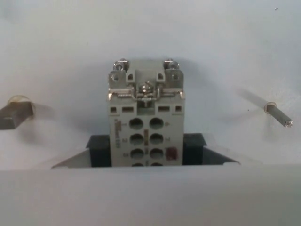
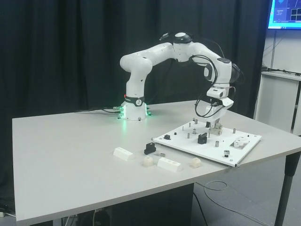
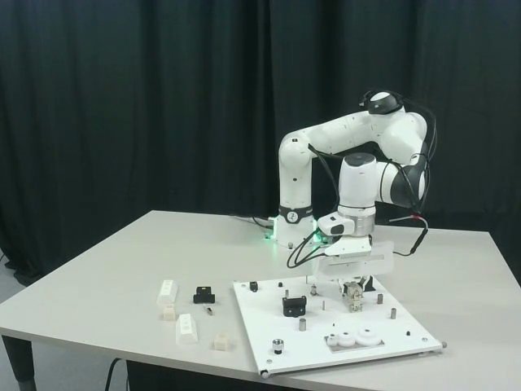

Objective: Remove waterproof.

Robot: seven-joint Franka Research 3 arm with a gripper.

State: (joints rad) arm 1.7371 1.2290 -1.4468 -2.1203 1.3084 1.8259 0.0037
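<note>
The waterproof connector [image 1: 146,117] is a pale grey block with metal screw clamps at one end and rows of round holes on its face. My gripper [image 1: 146,150] is shut on it, with black pads [image 1: 99,150] pressed on its two sides. In the room views the connector [image 2: 217,130] [image 3: 354,296] hangs upright under the gripper [image 2: 217,123] [image 3: 353,285], over the back part of the white board [image 2: 188,146] [image 3: 260,326]. I cannot tell whether it touches the board.
A metal pin [image 1: 280,115] and a dark peg [image 1: 16,117] stand on the board on either side of the connector. A black part [image 3: 293,306] and white gears [image 3: 354,338] also sit on the board. Loose white blocks [image 2: 123,153] and a black piece [image 2: 149,149] lie on the table.
</note>
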